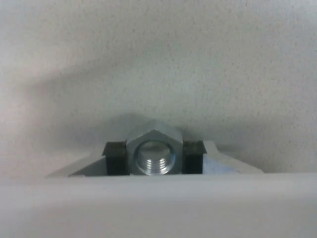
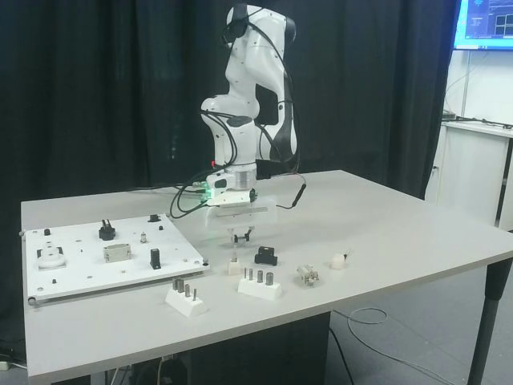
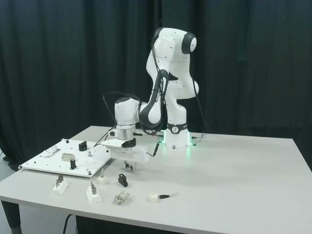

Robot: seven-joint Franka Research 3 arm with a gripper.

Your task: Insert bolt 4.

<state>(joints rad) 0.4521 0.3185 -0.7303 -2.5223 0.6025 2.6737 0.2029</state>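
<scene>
Metal threads show at the nearest point of the wrist view: a hexagonal bolt [image 1: 154, 148], seen end-on with a hollow threaded bore, sits clamped between the two black fingertips [image 1: 115, 158] of the end effector [image 1: 154, 157], which grips it from both sides. A pale blurred band, part of the wrist housing, cuts off everything below the fingertips, so the rest of the bolt is hidden. Behind it lies only grey worktop [image 1: 223, 59].

From the room cameras the end effector [image 2: 239, 235] hangs just above the worktop [image 2: 401, 233]; the bolt itself is too small to make out there. Nearest the front edge, before the end effector, stand two white blocks [image 2: 185, 298] carrying upright pins, with a third small white stand [image 2: 233, 267], a black clip [image 2: 266, 257], a metal connector [image 2: 308, 275] and a small white plug [image 2: 339, 260] just behind. A white board [image 2: 112, 258] with mounted parts lies well aside of the end effector, reaching almost to the worktop's edge. On the other side the worktop is open. Black curtain [image 2: 96, 96] closes the back.
</scene>
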